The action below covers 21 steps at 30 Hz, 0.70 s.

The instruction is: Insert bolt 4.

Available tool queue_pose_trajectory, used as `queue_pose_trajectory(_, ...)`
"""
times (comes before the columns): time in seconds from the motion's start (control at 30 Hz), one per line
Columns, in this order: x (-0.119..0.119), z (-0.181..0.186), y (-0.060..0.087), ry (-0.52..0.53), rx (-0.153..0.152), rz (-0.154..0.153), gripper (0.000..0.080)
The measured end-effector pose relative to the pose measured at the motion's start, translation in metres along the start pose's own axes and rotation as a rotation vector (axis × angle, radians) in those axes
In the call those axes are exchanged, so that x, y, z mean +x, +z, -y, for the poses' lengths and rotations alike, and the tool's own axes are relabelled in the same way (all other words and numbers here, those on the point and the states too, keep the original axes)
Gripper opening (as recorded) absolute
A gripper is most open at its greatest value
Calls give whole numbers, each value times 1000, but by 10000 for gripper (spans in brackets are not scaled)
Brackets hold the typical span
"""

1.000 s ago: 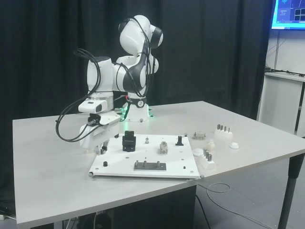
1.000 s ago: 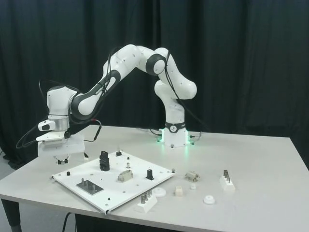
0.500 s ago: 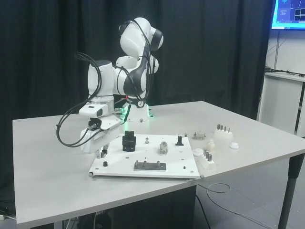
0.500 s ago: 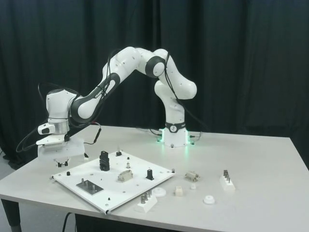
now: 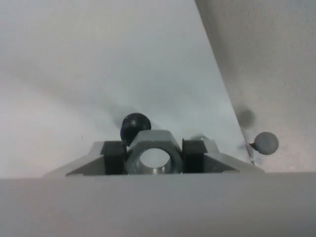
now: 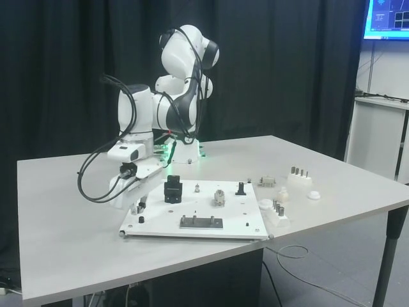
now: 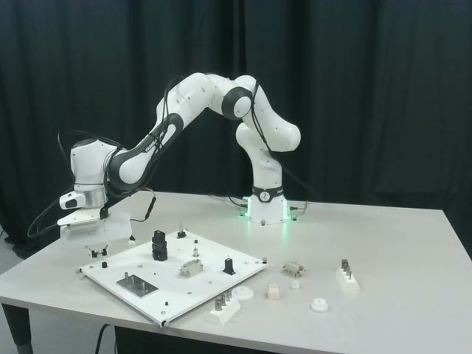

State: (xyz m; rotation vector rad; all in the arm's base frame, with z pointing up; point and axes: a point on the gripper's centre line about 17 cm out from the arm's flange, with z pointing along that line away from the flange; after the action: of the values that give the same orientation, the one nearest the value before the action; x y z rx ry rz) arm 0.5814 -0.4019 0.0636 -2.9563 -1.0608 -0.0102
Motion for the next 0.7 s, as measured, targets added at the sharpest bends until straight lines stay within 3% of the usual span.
queue_pose_trajectory(0.7,-2,9,19,7,33,6,237)
